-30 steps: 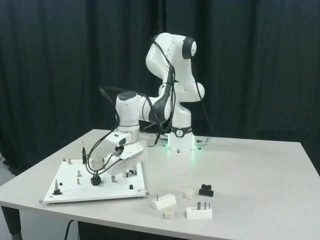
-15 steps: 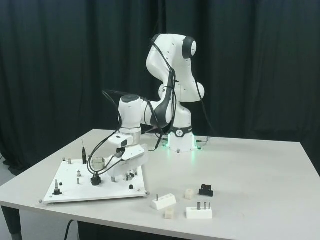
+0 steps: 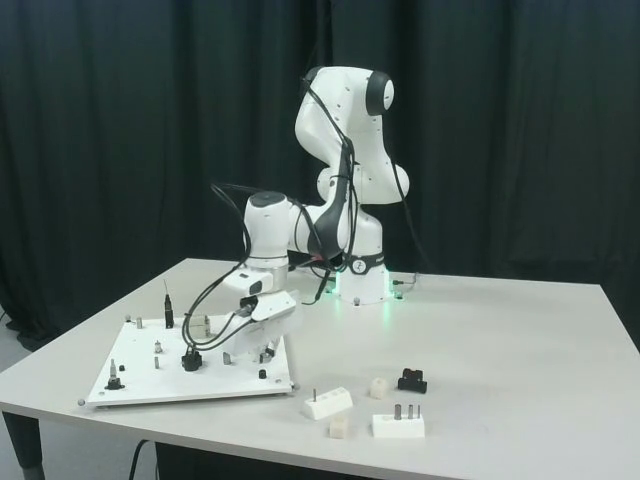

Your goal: Insert bolt 4.

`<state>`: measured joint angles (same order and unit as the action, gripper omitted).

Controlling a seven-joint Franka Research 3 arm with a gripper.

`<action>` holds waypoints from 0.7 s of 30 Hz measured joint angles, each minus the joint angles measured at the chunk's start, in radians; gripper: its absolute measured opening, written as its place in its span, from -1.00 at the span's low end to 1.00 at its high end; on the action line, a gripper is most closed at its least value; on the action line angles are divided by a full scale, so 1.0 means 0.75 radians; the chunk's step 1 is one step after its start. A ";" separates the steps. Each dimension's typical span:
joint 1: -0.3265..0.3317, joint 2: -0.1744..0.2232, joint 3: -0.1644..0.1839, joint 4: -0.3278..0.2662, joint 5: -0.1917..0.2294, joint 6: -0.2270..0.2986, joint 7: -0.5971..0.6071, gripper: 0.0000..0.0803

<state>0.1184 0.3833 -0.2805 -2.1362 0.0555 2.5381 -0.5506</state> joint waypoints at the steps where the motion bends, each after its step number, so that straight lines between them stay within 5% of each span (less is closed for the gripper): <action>1: 0.000 0.000 0.000 -0.003 0.000 0.004 0.000 -0.39; 21: 0.001 -0.001 0.000 -0.029 0.000 0.035 0.000 -0.39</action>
<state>0.1188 0.3825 -0.2806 -2.1575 0.0555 2.5640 -0.5506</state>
